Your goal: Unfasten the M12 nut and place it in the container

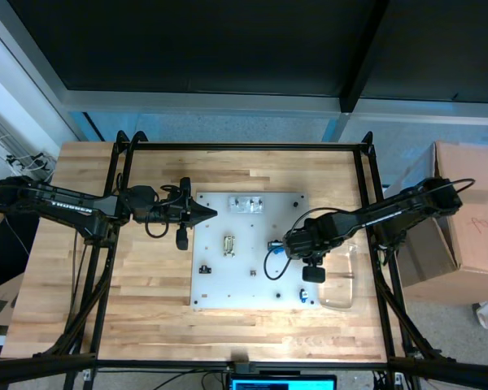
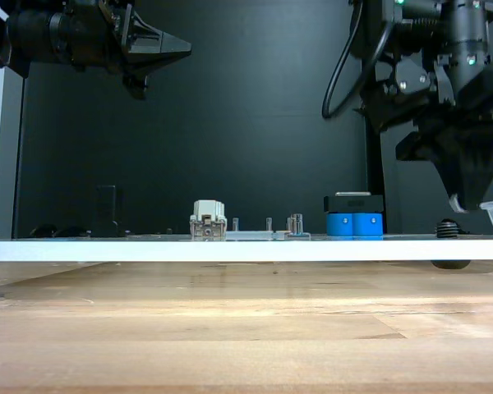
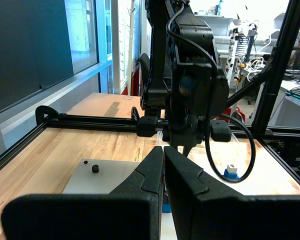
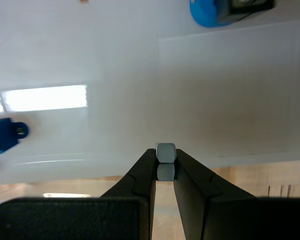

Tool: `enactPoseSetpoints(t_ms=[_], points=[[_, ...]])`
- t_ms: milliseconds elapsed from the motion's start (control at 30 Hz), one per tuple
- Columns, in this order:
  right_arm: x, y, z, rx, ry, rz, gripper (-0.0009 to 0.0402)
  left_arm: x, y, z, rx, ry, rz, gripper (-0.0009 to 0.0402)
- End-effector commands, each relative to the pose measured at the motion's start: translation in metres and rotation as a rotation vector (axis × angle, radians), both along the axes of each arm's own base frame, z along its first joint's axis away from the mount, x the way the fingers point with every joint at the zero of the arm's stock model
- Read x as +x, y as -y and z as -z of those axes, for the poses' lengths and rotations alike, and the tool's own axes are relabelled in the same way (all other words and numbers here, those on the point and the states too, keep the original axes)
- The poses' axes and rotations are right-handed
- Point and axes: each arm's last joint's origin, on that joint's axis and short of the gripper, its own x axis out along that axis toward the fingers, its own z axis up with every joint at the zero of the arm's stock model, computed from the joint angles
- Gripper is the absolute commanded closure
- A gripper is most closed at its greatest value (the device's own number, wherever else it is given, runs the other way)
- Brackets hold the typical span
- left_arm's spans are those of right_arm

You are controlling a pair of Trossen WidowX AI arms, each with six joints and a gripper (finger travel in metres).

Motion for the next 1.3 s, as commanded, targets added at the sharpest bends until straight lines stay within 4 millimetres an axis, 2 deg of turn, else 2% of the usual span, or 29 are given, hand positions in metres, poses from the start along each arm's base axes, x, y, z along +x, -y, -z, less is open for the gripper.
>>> enactPoseSetpoints(t_ms=[33,300,567,733,967,1200,1300], points=[[-0.006,-0.001,-0.012,0.012,0.04,0.017,0.0393,0.0,0.0,0.0,0.0,0.0,0.0,0.0393],[-0.035,-0.013,-0.037,0.035,0.057,0.035,0.0393,0.0,0.0,0.0,0.0,0.0,0.0,0.0393],[-0.056,-0.034,-0.043,0.022,0.008,0.04,0.0393,0.0,0.0,0.0,0.0,0.0,0.0,0.0393],[-0.068,-0.049,-0.036,-0.013,0.0,0.0,0.0393,0.0,0.0,0.0,0.0,0.0,0.0,0.0393],[-0.076,-0.055,-0.013,-0.009,-0.016,0.029,0.0393,0.0,0.0,0.0,0.0,0.0,0.0,0.0393],[-0.076,-0.058,0.008,0.019,-0.024,0.048,0.0392,0.0,0.0,0.0,0.0,-0.001,0.0,0.0393],[-0.078,-0.06,0.01,0.031,-0.043,0.055,0.0369,0.0,0.0,0.0,0.0,0.0,0.0,0.0393]])
